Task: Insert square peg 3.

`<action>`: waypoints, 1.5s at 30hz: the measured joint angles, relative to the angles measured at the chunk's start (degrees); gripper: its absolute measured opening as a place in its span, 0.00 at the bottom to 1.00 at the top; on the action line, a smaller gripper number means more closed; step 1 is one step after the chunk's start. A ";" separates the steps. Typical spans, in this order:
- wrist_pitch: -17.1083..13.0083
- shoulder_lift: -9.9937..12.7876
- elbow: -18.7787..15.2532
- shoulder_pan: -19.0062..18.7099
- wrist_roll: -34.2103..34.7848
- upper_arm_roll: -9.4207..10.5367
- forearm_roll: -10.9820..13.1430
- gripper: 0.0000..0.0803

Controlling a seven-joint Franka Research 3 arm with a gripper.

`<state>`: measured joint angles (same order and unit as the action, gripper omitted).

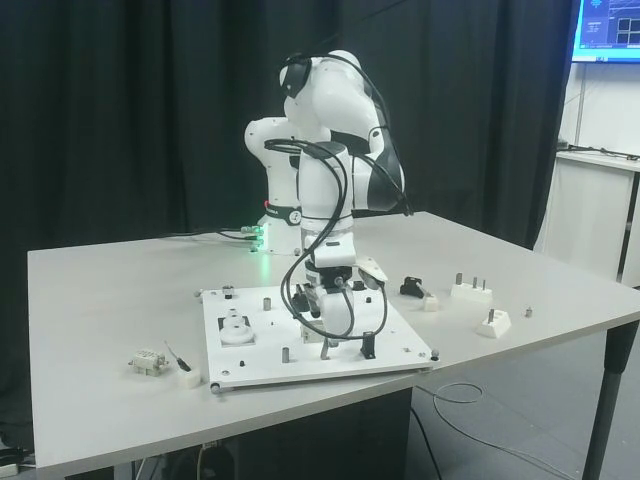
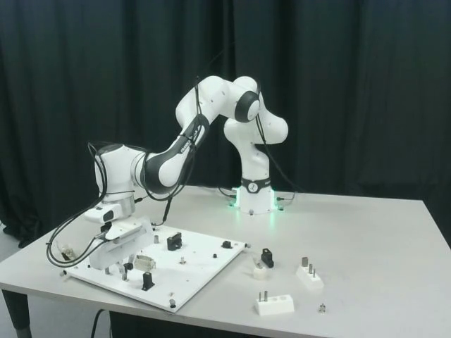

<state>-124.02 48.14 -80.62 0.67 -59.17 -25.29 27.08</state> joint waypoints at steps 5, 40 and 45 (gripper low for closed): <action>-0.05 0.17 0.17 0.27 -0.04 -0.01 -0.01 0.14; -0.06 0.32 0.30 1.09 -0.75 -0.08 -0.02 0.14; -0.06 0.34 0.47 1.08 -0.75 0.08 -0.02 0.14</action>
